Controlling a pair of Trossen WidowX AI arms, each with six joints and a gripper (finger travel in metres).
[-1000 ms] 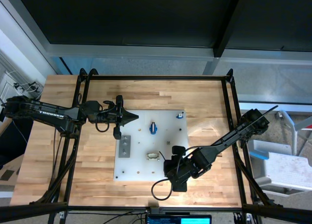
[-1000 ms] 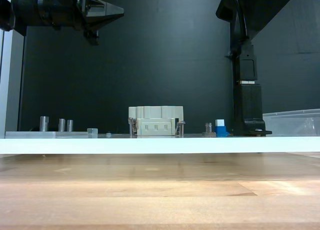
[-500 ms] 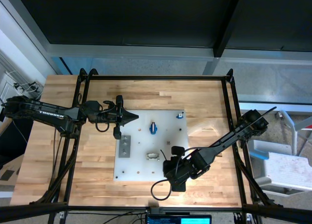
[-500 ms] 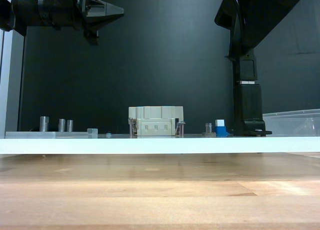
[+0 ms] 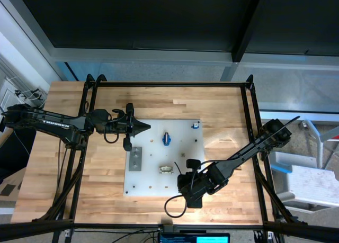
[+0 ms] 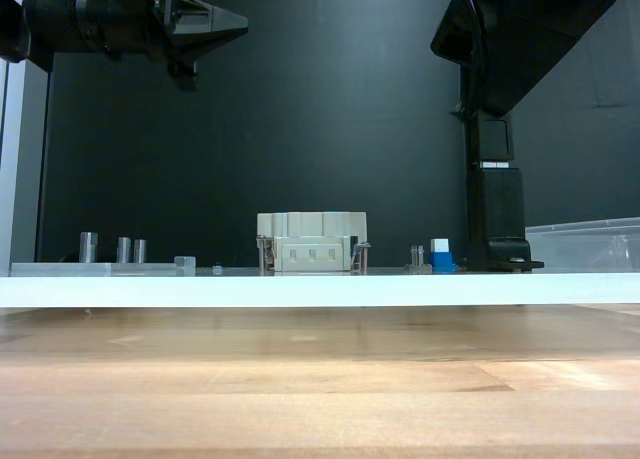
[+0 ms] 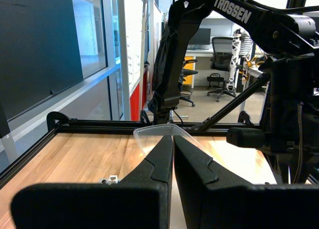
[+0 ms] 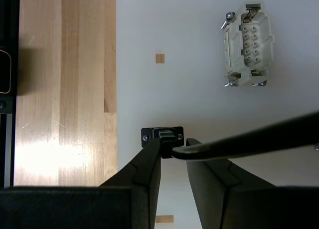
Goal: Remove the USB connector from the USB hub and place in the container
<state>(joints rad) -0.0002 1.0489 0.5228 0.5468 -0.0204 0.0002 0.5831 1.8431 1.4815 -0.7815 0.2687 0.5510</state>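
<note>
While planted upright on the near right part of the white board, pinches the USB connector in the right end effector, fingers nearly together. Shows the plug seated in the USB hub, thin cable trailing toward the far side. Finds the left end effector closed and empty, high over the board's far left edge. Places the container on the surface, right of the board.

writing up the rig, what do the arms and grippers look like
Both arms are black with white TROSSEN lettering. The left gripper, above the board's far-left corner, tapers to a pointed wedge. The right gripper, over the board's near-right part, is blocky, with a black cable looping off it.
</note>
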